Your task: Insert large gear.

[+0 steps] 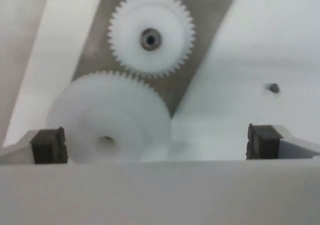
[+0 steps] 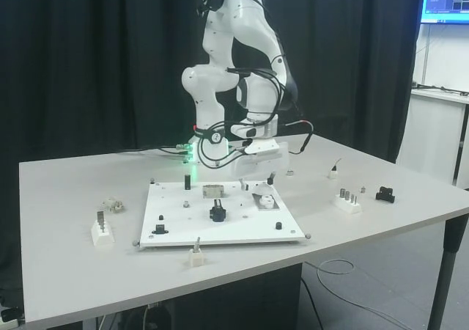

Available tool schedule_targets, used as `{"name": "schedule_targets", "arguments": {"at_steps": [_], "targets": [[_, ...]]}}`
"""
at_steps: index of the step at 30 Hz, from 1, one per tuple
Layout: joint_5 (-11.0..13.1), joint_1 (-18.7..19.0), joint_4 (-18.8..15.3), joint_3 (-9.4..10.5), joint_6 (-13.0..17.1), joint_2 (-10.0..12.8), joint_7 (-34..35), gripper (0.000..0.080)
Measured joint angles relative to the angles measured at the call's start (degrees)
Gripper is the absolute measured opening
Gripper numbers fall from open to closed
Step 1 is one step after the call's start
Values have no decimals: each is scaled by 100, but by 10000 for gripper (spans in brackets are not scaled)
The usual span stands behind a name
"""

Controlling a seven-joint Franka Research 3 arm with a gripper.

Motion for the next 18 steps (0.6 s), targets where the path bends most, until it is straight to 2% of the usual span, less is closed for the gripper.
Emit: {"name": "schedule_targets", "arguments": {"at_steps": [8, 18], "targets": [[-1, 0, 14, -130, -39, -10, -62, 800], [0, 0, 7, -183, -39, 31, -171, 800]]}}
